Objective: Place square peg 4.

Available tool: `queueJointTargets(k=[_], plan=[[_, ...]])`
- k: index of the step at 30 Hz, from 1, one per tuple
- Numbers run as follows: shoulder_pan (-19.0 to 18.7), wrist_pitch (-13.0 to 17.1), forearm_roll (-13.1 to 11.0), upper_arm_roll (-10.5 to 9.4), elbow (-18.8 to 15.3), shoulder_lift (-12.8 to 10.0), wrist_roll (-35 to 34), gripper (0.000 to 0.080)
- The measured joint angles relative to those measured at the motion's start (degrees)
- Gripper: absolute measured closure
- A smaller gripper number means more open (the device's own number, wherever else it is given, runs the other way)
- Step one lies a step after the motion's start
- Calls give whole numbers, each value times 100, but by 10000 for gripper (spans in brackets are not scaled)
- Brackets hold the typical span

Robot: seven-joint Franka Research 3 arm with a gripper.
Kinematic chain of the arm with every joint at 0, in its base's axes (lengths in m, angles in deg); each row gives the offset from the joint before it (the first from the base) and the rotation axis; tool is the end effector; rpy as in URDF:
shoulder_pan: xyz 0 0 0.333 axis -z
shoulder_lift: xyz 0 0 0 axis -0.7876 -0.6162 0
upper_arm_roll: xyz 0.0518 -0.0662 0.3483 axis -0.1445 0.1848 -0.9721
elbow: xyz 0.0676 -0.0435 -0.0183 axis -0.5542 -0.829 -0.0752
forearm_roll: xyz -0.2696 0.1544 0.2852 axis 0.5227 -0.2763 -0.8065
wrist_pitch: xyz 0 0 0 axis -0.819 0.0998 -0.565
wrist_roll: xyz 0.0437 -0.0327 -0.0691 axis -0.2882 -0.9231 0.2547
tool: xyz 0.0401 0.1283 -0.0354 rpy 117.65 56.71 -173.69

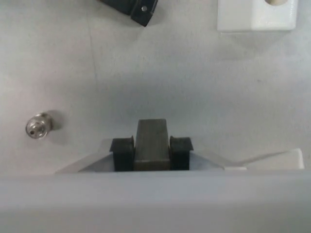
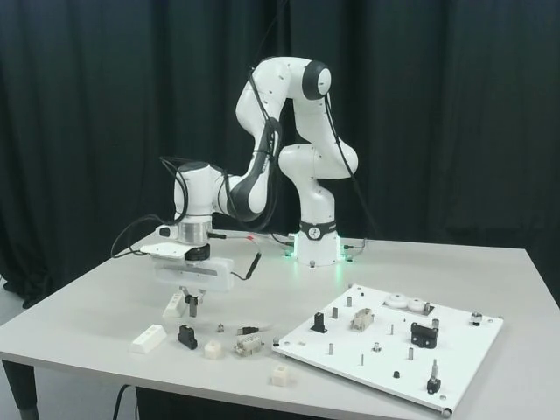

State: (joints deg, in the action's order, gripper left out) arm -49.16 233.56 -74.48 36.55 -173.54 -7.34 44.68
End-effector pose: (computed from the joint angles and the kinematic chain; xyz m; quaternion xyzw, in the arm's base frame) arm 0.5665 -0.2150 0.2215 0.9125 -0.4065 0.0449 0.0116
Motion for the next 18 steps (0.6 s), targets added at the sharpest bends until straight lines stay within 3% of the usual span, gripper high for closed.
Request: queueJointTargets(k=[18], plan=[[10,370,-350,0,-5,-303,238,650]])
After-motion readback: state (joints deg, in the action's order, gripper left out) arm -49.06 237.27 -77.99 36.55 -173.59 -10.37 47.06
